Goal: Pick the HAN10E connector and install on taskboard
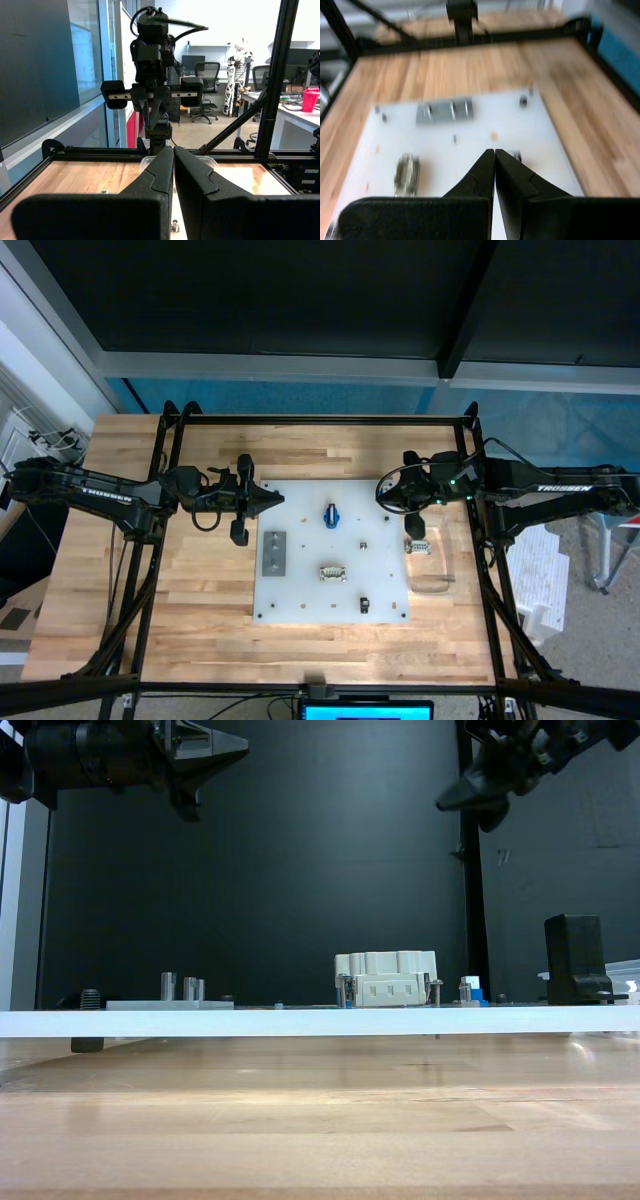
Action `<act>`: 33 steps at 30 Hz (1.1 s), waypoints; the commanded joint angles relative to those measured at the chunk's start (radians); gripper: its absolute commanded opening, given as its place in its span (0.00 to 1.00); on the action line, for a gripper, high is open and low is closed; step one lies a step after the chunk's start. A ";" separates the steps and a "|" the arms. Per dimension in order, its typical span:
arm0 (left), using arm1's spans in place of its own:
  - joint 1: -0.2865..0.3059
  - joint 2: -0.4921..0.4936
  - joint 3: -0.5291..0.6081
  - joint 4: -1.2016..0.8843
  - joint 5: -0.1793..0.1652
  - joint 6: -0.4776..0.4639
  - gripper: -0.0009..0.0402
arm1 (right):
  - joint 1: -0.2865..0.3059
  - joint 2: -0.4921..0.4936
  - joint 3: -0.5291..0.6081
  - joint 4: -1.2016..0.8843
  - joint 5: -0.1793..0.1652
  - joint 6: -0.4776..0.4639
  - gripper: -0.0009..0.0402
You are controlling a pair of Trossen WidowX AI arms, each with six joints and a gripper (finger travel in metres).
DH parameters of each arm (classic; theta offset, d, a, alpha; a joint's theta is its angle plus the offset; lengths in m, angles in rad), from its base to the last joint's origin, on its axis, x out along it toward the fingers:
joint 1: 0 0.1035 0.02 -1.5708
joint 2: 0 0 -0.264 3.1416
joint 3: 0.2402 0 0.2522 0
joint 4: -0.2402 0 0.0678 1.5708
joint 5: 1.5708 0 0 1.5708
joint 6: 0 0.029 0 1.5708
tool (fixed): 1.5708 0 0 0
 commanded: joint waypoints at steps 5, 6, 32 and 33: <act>0.000 0.000 0.000 0.000 0.000 0.000 0.02 | 0.004 0.023 0.098 -0.352 0.000 0.011 0.02; 0.000 0.000 0.000 0.000 0.000 0.000 0.02 | 0.006 0.030 0.109 -0.391 0.000 0.013 0.02; 0.000 0.000 0.000 0.000 0.000 0.000 0.02 | 0.129 0.116 0.173 -0.863 0.000 0.030 0.14; 0.000 0.000 0.000 0.000 0.000 0.000 0.02 | 0.135 0.124 0.173 -0.864 0.000 0.029 0.15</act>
